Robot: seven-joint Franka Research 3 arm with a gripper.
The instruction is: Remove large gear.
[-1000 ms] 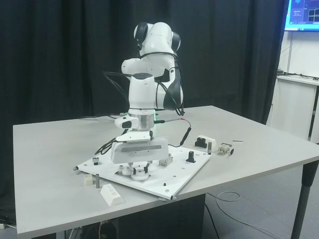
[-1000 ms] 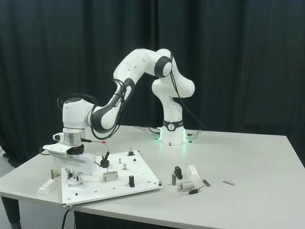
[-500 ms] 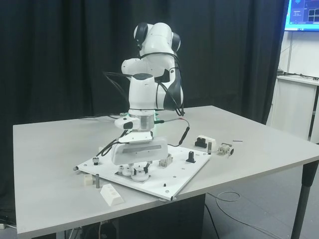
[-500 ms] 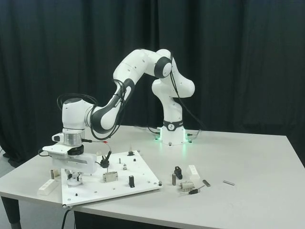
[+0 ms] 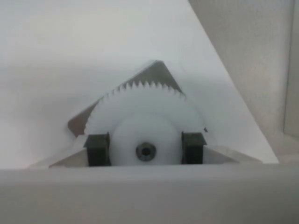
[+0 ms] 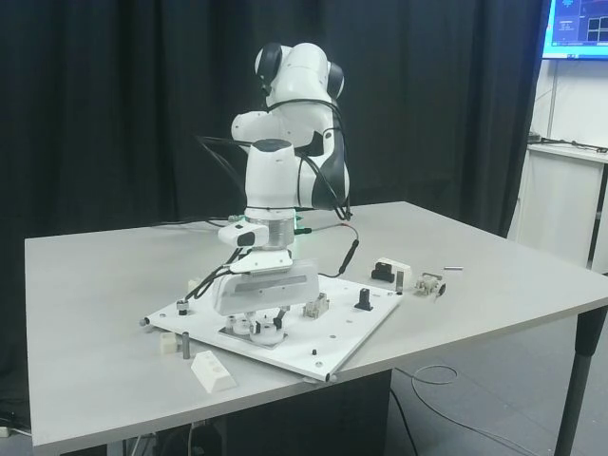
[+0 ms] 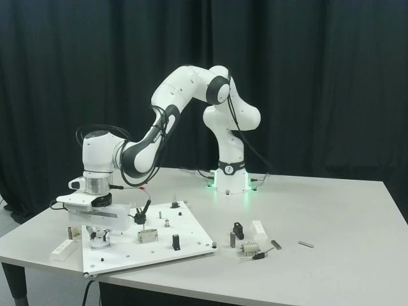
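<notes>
Nearest, white block (image 6: 213, 370) lain on grey table (image 6: 85, 313), gear (image 5: 145, 122) pinched at its hub by gripper (image 5: 145, 148) above white board (image 6: 323, 334), small parts (image 6: 429, 284) scattered beyond, black curtain hung behind.

A lab: black curtains (image 7: 319, 83) behind the grey table (image 7: 331, 217).

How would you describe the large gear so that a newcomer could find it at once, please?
On the white board at the grey table's near edge, look directly under the gripper. The large gear is the white toothed disc clamped between its two black fingers; neighbouring parts lack teeth.
</notes>
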